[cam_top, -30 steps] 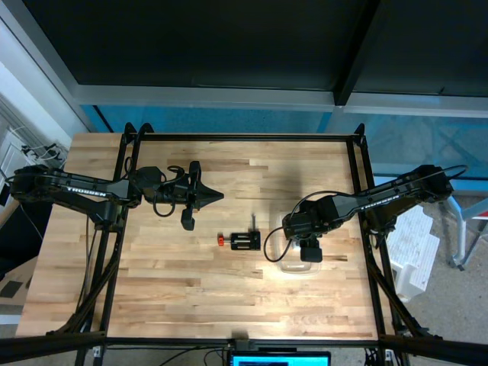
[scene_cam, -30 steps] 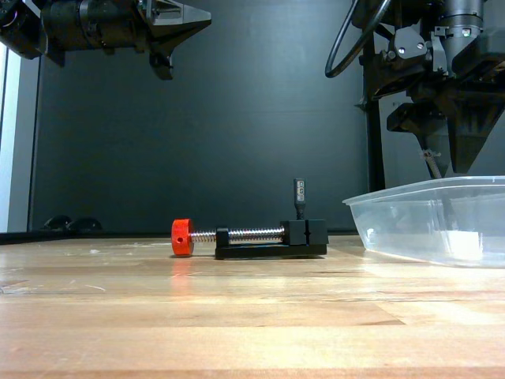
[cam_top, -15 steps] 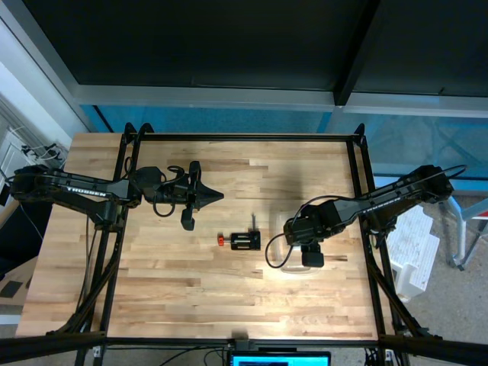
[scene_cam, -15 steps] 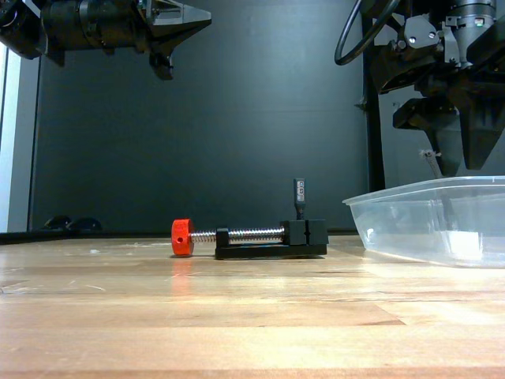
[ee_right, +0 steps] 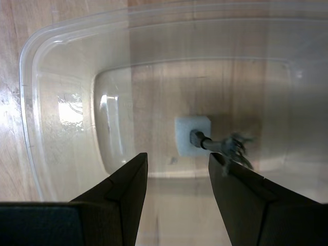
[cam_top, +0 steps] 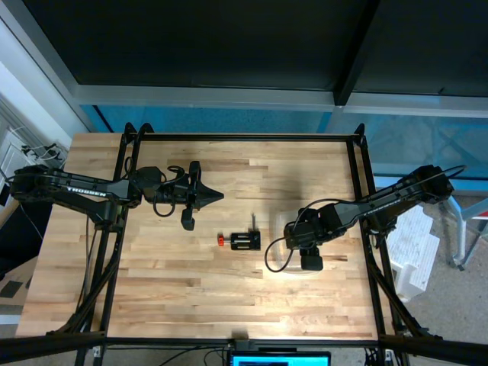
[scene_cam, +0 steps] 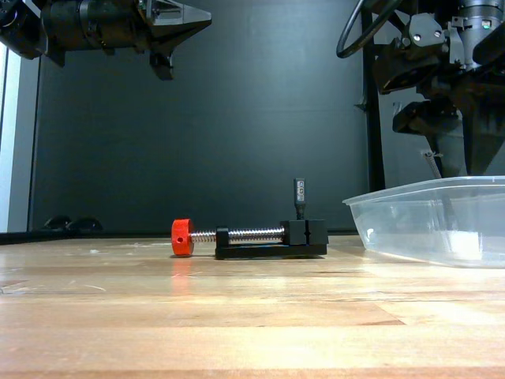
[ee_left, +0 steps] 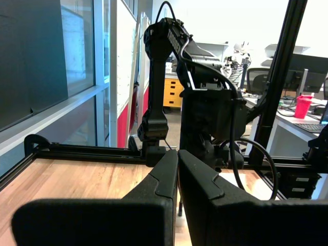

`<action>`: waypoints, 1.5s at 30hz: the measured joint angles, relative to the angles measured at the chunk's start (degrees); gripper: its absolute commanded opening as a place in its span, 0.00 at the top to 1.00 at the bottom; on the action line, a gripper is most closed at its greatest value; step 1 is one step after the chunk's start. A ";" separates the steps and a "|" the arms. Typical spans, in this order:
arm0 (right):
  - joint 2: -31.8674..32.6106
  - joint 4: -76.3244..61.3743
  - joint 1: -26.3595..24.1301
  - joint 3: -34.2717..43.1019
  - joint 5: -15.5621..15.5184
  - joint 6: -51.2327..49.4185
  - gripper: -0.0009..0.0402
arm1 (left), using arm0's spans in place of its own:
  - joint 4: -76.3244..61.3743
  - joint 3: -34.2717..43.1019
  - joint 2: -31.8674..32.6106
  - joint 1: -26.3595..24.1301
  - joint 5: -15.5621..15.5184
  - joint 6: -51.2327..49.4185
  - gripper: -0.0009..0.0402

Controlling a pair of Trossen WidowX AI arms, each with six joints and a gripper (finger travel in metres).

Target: Pick the usb-c connector and install on the hub

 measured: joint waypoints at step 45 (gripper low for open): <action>0.04 7.52 0.44 -6.14 0.22 1.16 0.84 | -0.02 -0.02 0.00 0.00 0.00 0.00 0.98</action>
